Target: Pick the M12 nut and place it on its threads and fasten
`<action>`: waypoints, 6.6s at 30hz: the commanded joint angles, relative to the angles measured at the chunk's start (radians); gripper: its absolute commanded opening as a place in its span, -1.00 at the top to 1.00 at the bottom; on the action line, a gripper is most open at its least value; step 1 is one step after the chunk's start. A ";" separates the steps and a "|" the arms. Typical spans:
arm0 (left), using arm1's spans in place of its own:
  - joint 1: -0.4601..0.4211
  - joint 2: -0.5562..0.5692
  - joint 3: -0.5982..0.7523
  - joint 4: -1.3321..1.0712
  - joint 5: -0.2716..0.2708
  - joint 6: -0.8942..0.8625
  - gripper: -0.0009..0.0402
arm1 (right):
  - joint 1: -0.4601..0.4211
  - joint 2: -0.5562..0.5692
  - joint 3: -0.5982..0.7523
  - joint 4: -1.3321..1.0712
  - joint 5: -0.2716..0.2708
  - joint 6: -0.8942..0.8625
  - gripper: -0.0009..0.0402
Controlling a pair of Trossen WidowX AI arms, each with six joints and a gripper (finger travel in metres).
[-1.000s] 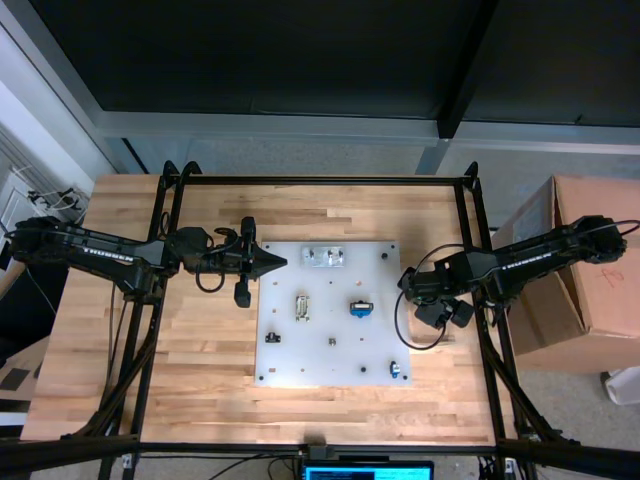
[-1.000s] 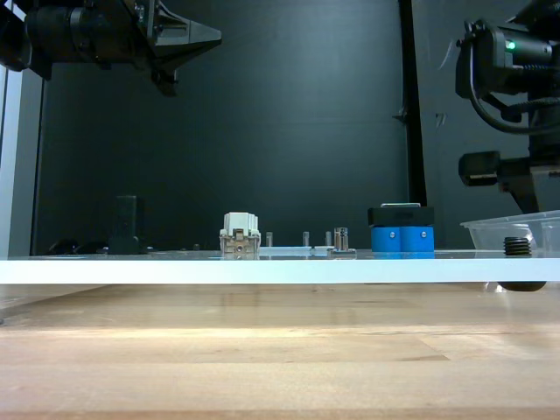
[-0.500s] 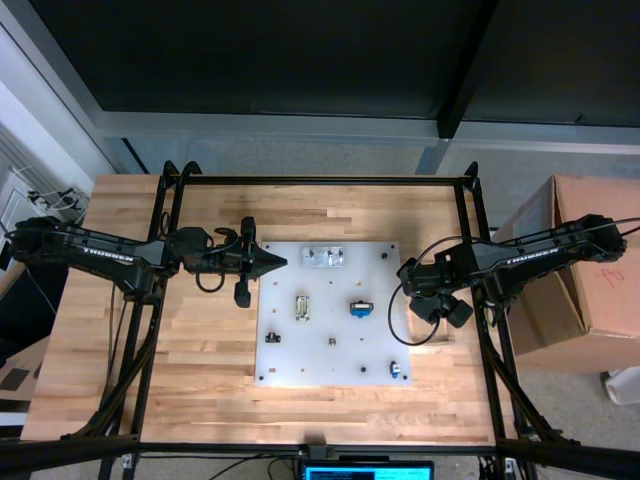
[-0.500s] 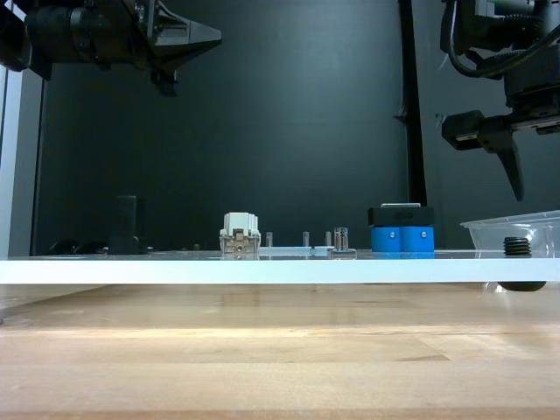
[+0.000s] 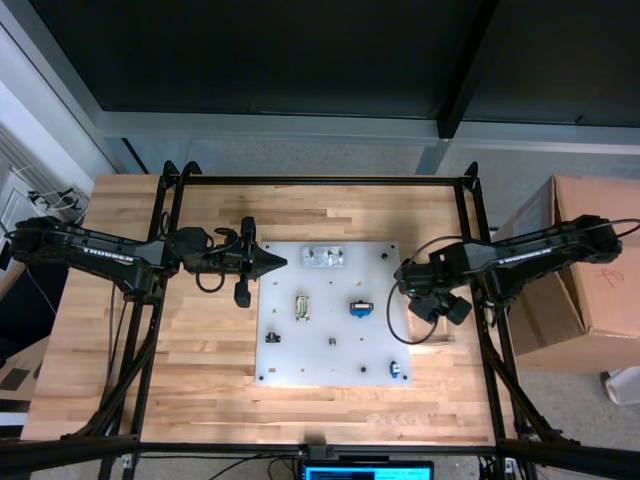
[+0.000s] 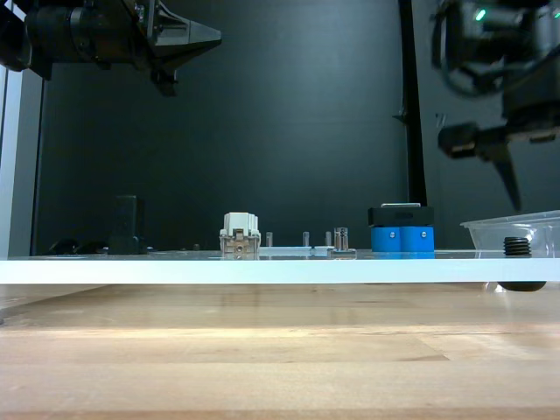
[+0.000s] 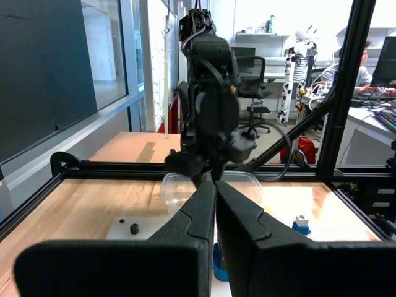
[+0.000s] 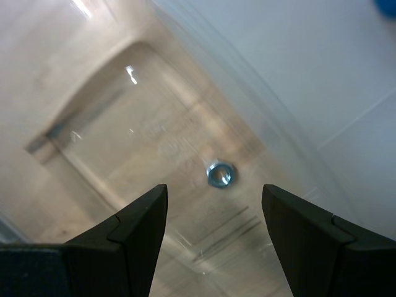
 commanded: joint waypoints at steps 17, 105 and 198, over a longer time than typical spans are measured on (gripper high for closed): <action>0.000 0.000 0.000 0.000 0.000 0.000 0.96 | -0.024 0.148 -0.098 0.187 0.000 -0.146 -0.07; 0.000 0.000 0.000 0.000 0.000 0.000 0.96 | 0.409 0.826 0.980 -0.251 0.073 0.066 0.85; 0.000 0.000 0.000 0.000 0.000 0.000 0.96 | 0.402 0.819 0.829 -0.064 0.024 0.395 0.85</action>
